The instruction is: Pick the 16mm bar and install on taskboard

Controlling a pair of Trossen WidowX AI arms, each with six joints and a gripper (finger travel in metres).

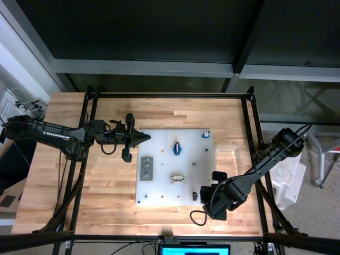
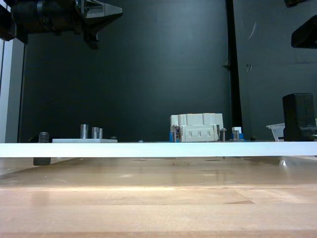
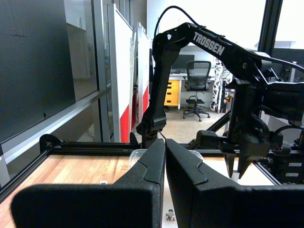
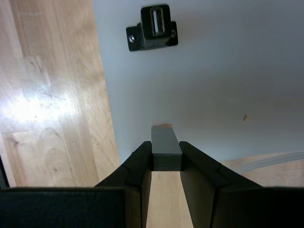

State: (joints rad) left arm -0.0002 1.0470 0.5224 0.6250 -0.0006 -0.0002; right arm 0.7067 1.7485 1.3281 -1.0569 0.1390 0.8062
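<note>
A short dark grey bar (image 4: 166,147) is clamped between the fingers of my right gripper (image 4: 166,159), which is shut on it. The bar hangs over the near right edge of the white taskboard (image 4: 213,85), clear of any seat. In the high view my right gripper (image 1: 208,194) hovers at that near right corner of the taskboard (image 1: 159,186). My left gripper (image 1: 142,138) floats above the board's far left corner, shut with nothing held; its fingers (image 3: 156,164) press together. It also shows high up in the low view (image 2: 106,10).
On the board stand a grey plate with pegs (image 1: 145,169), a blue part (image 1: 177,147), a beige connector (image 2: 196,127) and a black socket (image 4: 152,26). A clear plastic tray (image 1: 231,149) lies right of the board. Black frame rails (image 1: 170,95) ring the table.
</note>
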